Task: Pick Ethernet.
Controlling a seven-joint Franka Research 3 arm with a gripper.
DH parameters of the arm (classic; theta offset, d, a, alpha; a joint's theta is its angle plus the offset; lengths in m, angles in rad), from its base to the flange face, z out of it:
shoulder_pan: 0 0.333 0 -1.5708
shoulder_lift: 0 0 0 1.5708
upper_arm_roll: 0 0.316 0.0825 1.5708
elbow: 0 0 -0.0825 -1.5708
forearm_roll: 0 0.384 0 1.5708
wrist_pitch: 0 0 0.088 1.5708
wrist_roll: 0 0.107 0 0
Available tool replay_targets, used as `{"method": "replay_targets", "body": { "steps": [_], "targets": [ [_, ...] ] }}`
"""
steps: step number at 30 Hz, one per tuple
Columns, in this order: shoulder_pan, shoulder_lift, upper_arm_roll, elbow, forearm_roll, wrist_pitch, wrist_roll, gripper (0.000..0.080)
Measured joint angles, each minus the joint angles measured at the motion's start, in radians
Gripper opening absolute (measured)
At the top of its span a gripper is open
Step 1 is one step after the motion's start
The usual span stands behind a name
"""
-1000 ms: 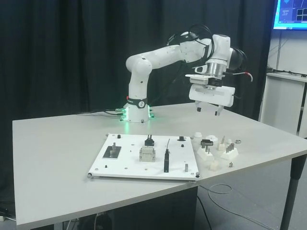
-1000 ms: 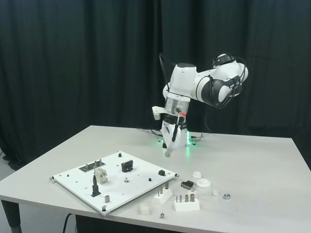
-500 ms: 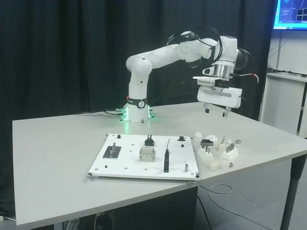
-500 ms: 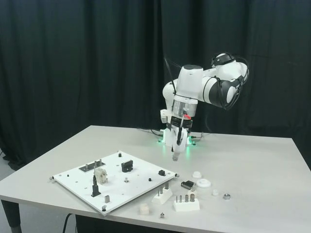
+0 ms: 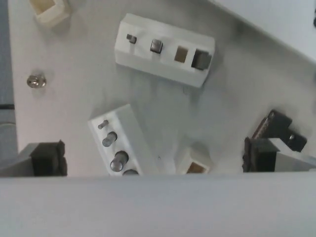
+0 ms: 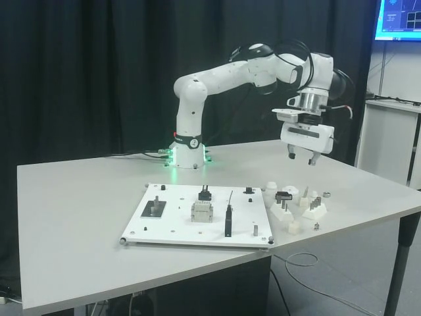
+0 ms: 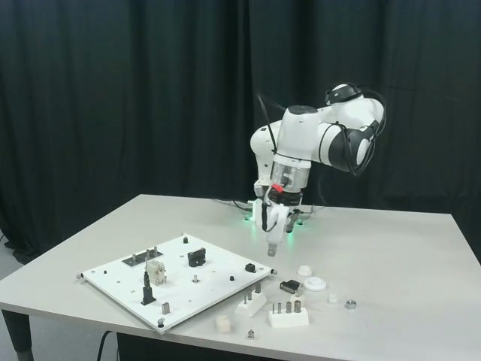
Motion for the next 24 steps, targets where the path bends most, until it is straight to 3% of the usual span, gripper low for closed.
{"method": "replay_targets", "body": {
  "steps": [14,19,24],
  "targets": [
    [-0.073,0.001,0.023,0.099,-0.023,-0.080,0.200,0.0800],
    [-0.089,0.001,0.023,0.124,-0.023,-0.110,0.191,0.0800],
    [-0.100,-0.001,0.022,0.147,-0.023,-0.136,0.089,0.0800]
  ]
}}
